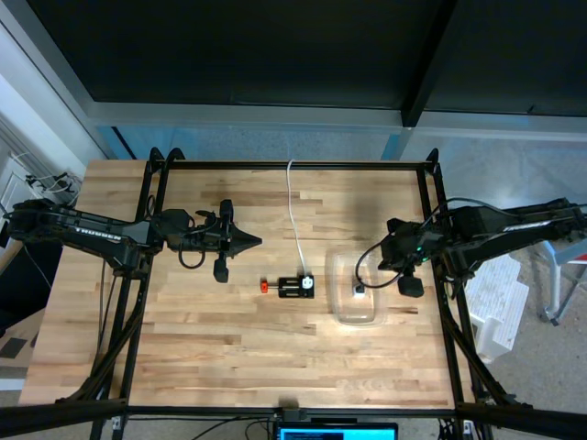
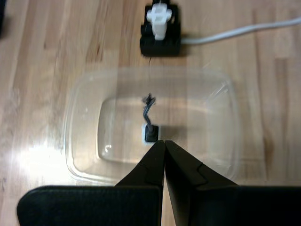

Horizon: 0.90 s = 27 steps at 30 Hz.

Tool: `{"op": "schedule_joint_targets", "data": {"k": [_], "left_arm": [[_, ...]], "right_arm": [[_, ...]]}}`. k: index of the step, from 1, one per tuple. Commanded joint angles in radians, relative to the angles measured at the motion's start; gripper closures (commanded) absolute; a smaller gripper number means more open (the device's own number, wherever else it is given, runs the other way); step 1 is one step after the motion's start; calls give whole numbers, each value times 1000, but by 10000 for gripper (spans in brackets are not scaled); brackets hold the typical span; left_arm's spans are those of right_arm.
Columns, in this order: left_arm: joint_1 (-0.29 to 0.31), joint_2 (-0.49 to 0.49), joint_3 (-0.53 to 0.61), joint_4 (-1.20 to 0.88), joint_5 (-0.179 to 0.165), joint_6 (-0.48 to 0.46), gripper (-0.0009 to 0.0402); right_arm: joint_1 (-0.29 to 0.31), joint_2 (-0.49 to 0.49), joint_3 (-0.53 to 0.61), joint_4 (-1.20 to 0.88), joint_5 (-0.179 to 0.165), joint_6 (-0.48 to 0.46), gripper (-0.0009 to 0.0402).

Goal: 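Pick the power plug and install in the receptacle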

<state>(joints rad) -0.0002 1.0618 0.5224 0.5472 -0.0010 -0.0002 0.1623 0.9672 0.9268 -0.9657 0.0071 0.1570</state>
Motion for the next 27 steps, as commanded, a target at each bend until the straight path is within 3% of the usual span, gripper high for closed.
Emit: {"op": "schedule_joint_targets", "data": {"k": [1, 4, 11, 20, 27], "left_arm": [[0, 0, 0, 0, 0, 0, 393], [0, 0, 0, 0, 0, 0, 393], [0, 0, 0, 0, 0, 0, 393], [0, 0, 0, 0, 0, 0, 393], [0, 0, 0, 0, 0, 0, 393]], "right_arm": [[14, 48, 0, -9, 2, 21, 391], [31, 83, -1, -17, 13, 22, 376], [61, 143, -2, -21, 82, 47, 298], [80, 209, -3, -8, 81, 57, 190], [89, 267, -14, 42, 81, 67, 151]]}}
